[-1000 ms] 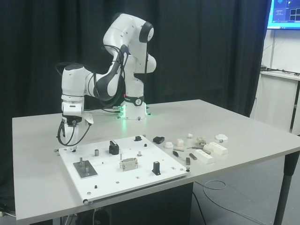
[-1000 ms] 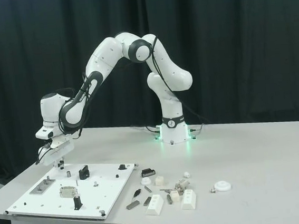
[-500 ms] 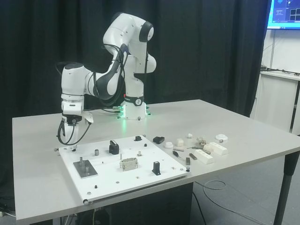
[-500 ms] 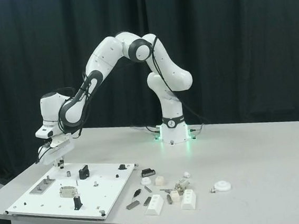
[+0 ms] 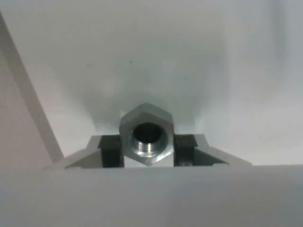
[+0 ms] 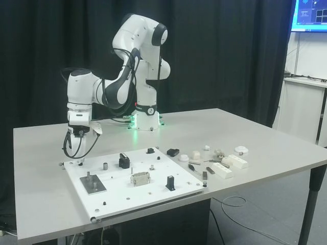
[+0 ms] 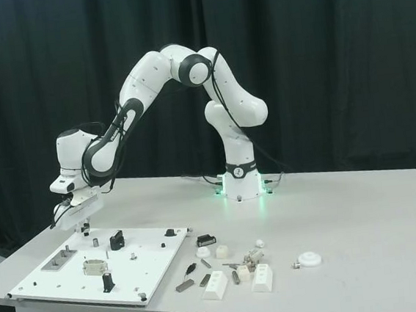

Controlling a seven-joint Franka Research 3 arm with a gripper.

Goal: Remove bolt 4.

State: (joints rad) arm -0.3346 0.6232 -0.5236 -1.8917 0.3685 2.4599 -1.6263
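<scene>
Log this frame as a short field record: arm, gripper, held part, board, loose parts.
arm: white Franka, reaching over the far corner of the board
gripper: shut on a part, above the board, clear of it
held part: threaded hex bolt, seen end-on between the fingers
board: white assembly board on the grey table, black and grey fixtures still mounted
loose parts: white blocks and small hardware on the table beside the board

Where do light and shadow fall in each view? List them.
Wrist view: the hex nut in the pincer gleams, with a soft shadow around it on the white board. First room view: a green glow at the arm's base. Second room view: the same glow, against a dark black curtain.
</scene>
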